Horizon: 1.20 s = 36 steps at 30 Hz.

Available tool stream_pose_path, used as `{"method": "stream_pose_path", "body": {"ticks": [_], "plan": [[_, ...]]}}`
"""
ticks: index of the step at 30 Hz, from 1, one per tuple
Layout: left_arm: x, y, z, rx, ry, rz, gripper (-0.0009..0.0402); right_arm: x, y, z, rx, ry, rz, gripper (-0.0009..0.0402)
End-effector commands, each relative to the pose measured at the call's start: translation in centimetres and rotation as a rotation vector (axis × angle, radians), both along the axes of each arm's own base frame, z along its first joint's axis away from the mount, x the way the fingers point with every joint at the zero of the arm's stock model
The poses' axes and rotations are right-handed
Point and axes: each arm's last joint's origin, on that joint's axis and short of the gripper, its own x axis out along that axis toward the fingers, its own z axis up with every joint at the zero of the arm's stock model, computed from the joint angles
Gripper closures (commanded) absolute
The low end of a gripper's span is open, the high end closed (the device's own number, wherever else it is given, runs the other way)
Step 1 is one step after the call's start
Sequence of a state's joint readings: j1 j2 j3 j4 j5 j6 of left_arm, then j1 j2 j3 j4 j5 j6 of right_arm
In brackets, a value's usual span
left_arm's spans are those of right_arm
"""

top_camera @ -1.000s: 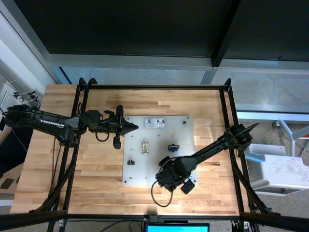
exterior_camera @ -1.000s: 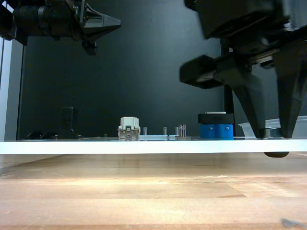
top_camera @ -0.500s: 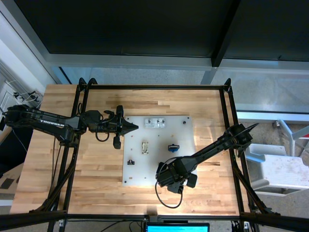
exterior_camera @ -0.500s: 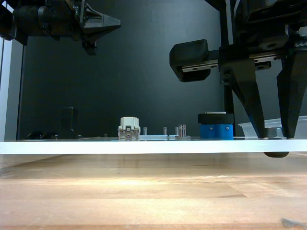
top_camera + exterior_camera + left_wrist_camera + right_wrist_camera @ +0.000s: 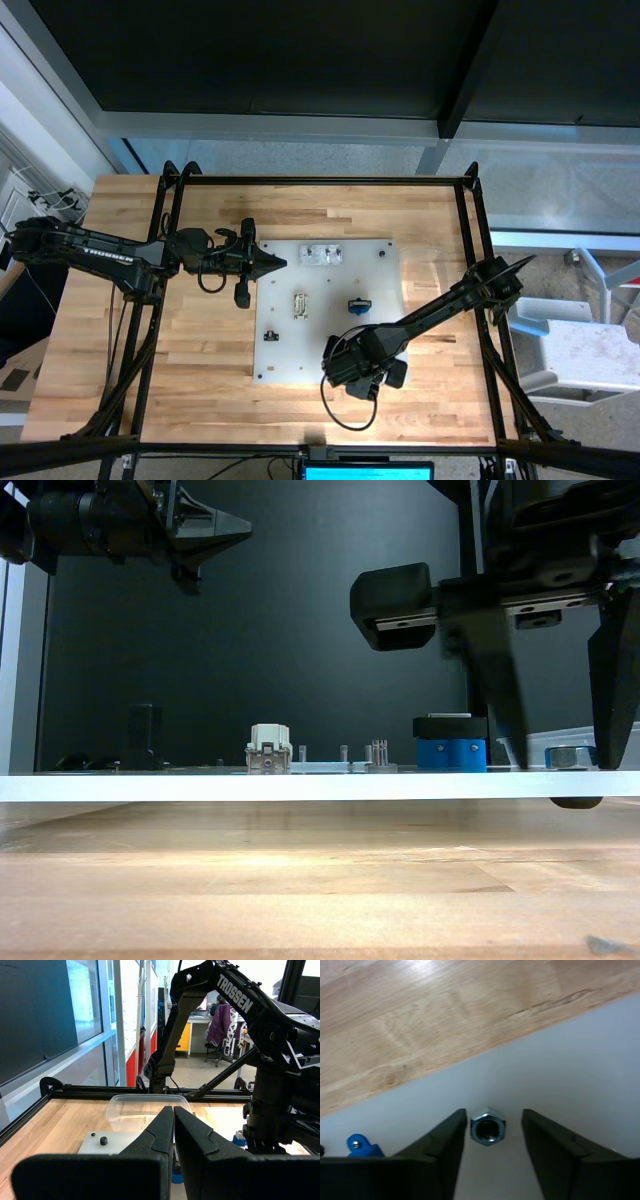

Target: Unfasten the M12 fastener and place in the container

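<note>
Two arms are reaching over one wooden counter [image 5: 200, 340] that is carrying one white board [image 5: 280, 350]. One silver nut [image 5: 488, 1130], one clear container [image 5: 145, 1110], one blue block [image 5: 450, 746] and one beige connector [image 5: 269, 751] are showing.

The container is sitting off toward the board's 3 o'clock side, and in the low view its pale wall is rising behind the nut. The nut is sitting outside it. The right wrist view is showing the nut on bare white board with no tub wall around it. It is standing upright with its dark bore facing up, near the board's 5 o'clock edge. No ribs are showing beneath it in the low view, and I cannot tell whether it is threaded on its stud.

The right gripper [image 5: 493, 1113] is pointing straight down over that spot. Its fingers are spread wide and are straddling the nut with a gap on each side, so they are touching nothing. In the low view its tips are reaching down to board level.

The left gripper [image 5: 173, 1108] is hanging high beyond the board's 10 o'clock corner. Its fingers are pressed together and are holding nothing.
</note>
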State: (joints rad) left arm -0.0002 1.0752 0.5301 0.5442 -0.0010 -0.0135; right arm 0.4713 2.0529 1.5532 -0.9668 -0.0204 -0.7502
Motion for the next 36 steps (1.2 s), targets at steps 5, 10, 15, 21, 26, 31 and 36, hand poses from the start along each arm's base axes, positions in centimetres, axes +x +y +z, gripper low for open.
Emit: {"method": "stream_pose_path", "body": {"ticks": [5, 10, 15, 21, 26, 31, 36], "plan": [[0.0, 0.0, 0.0, 0.000, 0.000, 0.000, 0.0393, -0.4, 0.0, 1.3, 0.016, -0.015, -0.001, 0.0146], [0.0, 0.0, 0.0, 0.000, 0.000, 0.000, 0.0393, -0.9, -0.2, 2.7, 0.044, -0.022, -0.169, 0.0150], [0.0, 0.0, 0.0, 0.000, 0.000, 0.000, 0.0393, -1.2, -0.4, 3.2, 0.081, 0.022, -0.608, 0.0194], [0.0, 0.0, 0.0, 0.000, 0.000, 0.000, 0.0393, -1.5, -0.1, 3.0, 0.105, 0.059, -0.953, 0.0314], [0.0, 0.0, 0.0, 0.000, 0.000, 0.000, 0.0393, -1.8, 0.4, 2.8, 0.137, 0.100, -1.034, 0.0385], [0.0, 0.0, 0.0, 0.000, 0.000, 0.000, 0.0393, -2.1, 0.6, 2.0, 0.176, 0.157, -1.066, 0.0391], [0.0, 0.0, 0.0, 0.000, 0.000, 0.000, 0.0393, -2.1, 0.6, 1.2, 0.191, 0.141, -1.064, 0.0393]]}}
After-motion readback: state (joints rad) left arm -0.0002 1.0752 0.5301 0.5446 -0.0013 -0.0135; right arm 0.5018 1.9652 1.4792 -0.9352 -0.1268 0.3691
